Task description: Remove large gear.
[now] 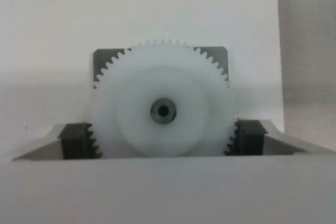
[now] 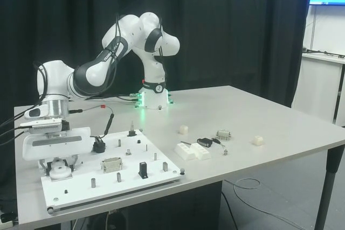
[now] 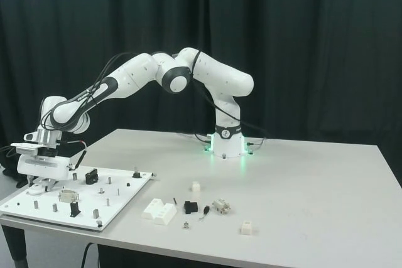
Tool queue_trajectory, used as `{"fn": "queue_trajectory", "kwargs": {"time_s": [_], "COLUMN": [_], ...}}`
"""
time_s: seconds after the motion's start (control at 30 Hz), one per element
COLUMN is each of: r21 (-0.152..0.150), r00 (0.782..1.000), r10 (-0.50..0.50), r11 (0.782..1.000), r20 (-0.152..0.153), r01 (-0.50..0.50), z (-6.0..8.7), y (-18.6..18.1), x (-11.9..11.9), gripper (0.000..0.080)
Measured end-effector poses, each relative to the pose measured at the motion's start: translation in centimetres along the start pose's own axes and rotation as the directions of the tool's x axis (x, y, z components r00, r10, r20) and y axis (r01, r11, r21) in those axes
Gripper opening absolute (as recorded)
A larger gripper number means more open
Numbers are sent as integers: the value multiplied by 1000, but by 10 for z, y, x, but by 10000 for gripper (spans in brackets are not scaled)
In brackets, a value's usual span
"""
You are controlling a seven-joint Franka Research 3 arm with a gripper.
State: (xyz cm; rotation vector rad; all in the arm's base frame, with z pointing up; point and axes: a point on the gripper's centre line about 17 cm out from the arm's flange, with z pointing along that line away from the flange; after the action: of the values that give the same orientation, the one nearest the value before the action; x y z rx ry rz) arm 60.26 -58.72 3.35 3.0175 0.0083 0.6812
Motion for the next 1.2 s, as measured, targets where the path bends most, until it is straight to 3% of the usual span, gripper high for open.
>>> {"fn": "queue_trajectory", "kwargs": {"time_s": [1.2], "r21": [5], "r00": [1000], "r10": [-21], "r11": [1000], "r20": [1], "r01": [21], "z": [-2], "y": [0], "x": [2], "gripper": [588]}}
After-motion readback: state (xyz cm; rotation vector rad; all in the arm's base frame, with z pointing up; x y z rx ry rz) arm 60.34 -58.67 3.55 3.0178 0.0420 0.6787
